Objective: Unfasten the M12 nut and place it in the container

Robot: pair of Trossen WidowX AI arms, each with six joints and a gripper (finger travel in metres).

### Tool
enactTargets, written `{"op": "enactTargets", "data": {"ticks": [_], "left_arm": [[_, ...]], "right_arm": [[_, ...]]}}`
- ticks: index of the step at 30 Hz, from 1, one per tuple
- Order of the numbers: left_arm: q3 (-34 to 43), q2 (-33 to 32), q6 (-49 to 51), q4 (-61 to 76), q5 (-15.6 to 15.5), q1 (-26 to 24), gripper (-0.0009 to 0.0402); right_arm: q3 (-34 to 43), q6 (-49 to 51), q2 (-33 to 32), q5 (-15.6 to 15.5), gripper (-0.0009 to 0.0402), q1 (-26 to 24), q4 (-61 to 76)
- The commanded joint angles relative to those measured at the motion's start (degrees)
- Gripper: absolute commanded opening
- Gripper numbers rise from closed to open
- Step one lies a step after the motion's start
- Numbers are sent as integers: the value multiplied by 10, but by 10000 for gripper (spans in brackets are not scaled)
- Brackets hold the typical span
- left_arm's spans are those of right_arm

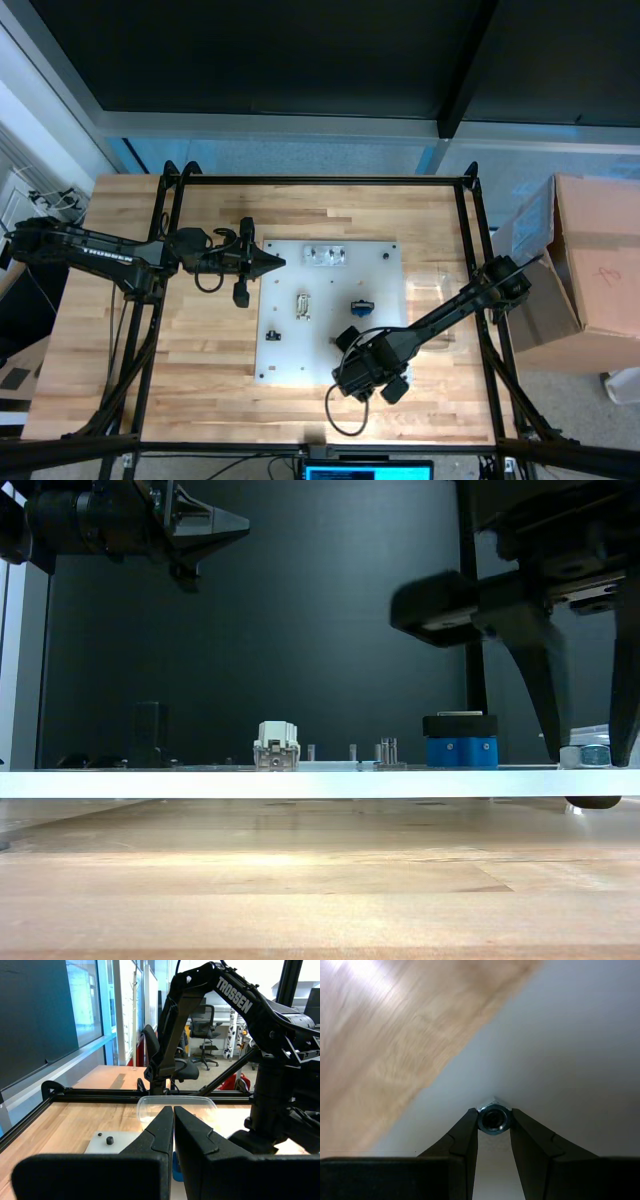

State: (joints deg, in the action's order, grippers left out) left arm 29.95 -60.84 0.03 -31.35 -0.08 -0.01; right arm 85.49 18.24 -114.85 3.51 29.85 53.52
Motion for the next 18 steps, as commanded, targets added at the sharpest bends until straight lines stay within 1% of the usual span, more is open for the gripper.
{"op": "enactTargets", "data": {"ticks": [1, 13, 18], "left_arm": [[0, 0, 0, 0, 0, 0, 0], [0, 0, 0, 0, 0, 0, 0], [0, 0, 0, 0, 0, 0, 0]], "right_arm": [[0, 126, 0, -1, 13, 0, -3], [0, 562, 0, -1, 13, 0, -2], [0, 724, 0, -1, 14, 0, -2]]}}
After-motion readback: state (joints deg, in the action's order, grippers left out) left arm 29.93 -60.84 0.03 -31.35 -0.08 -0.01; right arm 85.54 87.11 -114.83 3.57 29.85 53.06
